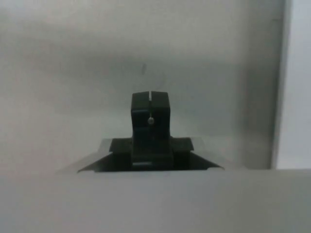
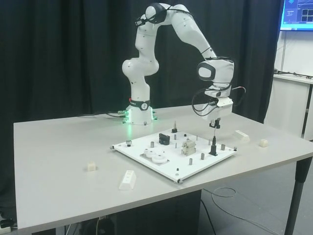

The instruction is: Place D-SUB.

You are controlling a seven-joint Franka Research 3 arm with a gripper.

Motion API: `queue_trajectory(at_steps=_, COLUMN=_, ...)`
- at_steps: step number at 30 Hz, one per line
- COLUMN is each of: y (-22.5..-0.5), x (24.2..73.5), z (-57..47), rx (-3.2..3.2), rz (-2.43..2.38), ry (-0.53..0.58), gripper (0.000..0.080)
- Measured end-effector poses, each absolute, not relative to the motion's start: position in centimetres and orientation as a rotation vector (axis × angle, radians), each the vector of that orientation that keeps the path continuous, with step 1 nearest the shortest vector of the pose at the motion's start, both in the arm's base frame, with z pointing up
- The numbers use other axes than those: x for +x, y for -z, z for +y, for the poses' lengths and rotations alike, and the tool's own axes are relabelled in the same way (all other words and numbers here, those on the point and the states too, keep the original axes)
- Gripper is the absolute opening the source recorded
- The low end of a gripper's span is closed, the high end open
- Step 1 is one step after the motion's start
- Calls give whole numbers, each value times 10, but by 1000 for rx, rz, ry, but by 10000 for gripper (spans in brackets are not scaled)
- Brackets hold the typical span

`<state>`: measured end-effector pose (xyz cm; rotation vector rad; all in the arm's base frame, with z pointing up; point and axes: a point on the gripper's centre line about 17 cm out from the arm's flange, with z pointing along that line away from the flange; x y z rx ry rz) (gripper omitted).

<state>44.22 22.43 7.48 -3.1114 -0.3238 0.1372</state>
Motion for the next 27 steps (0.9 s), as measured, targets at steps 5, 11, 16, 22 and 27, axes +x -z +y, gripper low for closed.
queue_trajectory(at_steps=5, y=-65, x=443, z=229, rx=-3112, rz=-328, ry=-149, gripper=154)
queue_trajectory(at_steps=11, y=-55, x=445, z=235, rx=-3111, rz=-338, ry=-160, gripper=154)
queue_trajectory(at_steps=16, y=-47, x=446, z=239, rx=-3113, rz=-335, ry=-171, gripper=154)
queue_trajectory(at_steps=22, y=-43, x=448, z=244, rx=-3112, rz=-343, ry=-177, gripper=154)
queue_trajectory(at_steps=27, y=-47, x=451, z=247, rx=-3111, rz=-348, ry=-175, gripper=271)
